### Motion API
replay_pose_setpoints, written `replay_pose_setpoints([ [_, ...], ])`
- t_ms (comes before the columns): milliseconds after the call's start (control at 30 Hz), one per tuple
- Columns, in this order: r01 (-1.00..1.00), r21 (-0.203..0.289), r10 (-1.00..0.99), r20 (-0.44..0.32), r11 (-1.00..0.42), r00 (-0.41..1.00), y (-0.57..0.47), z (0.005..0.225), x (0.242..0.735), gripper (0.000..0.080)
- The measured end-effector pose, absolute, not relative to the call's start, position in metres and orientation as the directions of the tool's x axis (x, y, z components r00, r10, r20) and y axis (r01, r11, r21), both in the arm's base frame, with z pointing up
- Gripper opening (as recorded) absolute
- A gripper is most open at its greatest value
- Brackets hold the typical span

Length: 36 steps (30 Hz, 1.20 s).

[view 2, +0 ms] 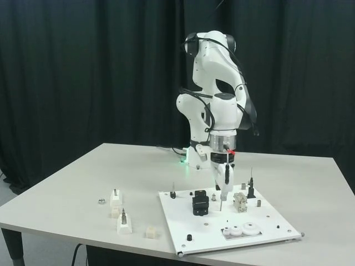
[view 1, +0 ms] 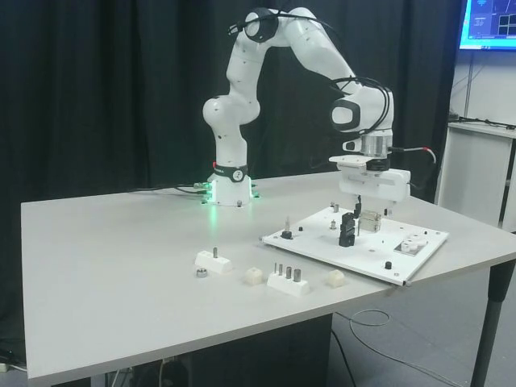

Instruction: Insert square peg 1.

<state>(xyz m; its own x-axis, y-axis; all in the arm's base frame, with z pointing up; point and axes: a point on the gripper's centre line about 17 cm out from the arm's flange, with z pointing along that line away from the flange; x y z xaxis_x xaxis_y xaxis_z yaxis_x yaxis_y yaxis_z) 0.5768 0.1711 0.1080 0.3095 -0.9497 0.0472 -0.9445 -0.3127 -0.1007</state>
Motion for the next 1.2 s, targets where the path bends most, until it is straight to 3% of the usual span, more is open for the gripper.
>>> replay_pose_setpoints([
  [1200, -0.957, -0.072, -0.957, 0.087, -0.282, 0.275, 0.171, 0.079, 0.583, 0.08],
])
